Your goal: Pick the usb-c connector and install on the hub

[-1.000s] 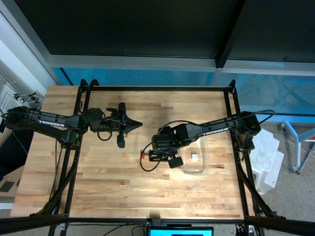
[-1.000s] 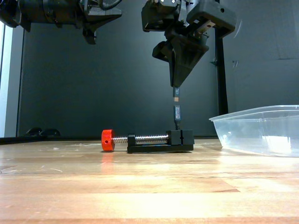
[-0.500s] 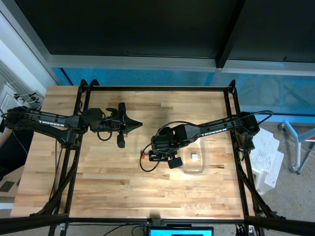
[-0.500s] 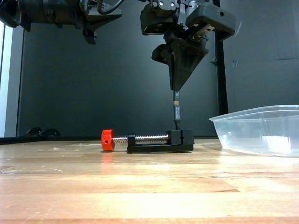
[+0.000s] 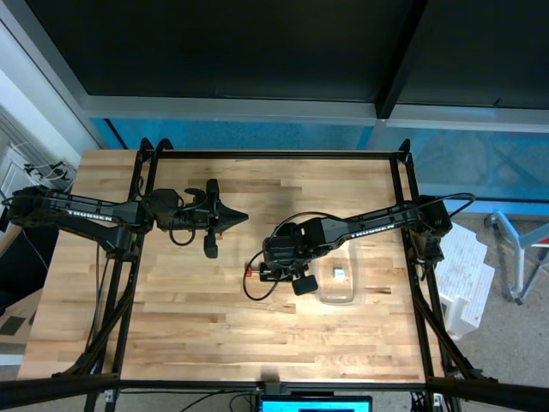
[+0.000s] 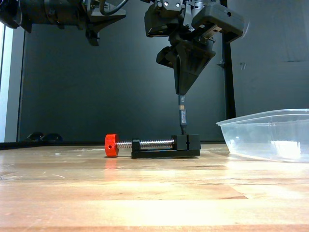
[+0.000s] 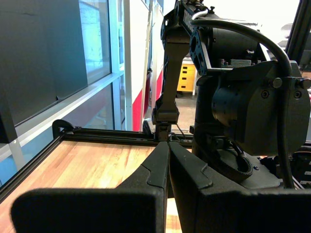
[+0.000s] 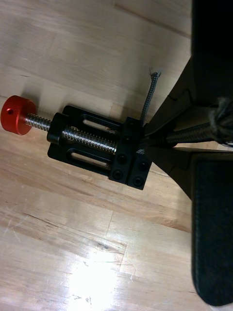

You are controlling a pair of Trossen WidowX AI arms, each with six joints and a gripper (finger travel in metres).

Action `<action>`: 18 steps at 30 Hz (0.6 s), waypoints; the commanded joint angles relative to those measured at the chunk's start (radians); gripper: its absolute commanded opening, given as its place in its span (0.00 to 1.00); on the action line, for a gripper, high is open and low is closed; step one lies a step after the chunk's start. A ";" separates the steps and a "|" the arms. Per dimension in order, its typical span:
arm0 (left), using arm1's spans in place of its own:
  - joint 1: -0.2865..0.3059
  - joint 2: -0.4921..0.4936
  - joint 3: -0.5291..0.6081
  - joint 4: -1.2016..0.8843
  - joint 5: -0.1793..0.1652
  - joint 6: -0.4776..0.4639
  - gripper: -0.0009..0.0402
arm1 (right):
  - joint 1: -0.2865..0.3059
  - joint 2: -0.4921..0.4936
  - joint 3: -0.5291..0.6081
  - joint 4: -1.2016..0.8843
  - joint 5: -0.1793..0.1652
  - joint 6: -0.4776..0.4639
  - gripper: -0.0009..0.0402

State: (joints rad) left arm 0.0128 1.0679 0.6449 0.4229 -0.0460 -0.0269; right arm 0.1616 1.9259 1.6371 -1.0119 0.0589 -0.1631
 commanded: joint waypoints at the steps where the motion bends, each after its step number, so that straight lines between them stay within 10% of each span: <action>1: 0.000 0.000 0.000 0.000 0.000 0.000 0.02 | 0.000 0.000 -0.011 0.008 -0.001 0.000 0.02; 18: 0.000 0.000 0.000 0.000 0.000 0.000 0.02 | 0.000 0.000 -0.027 0.030 -0.008 0.001 0.02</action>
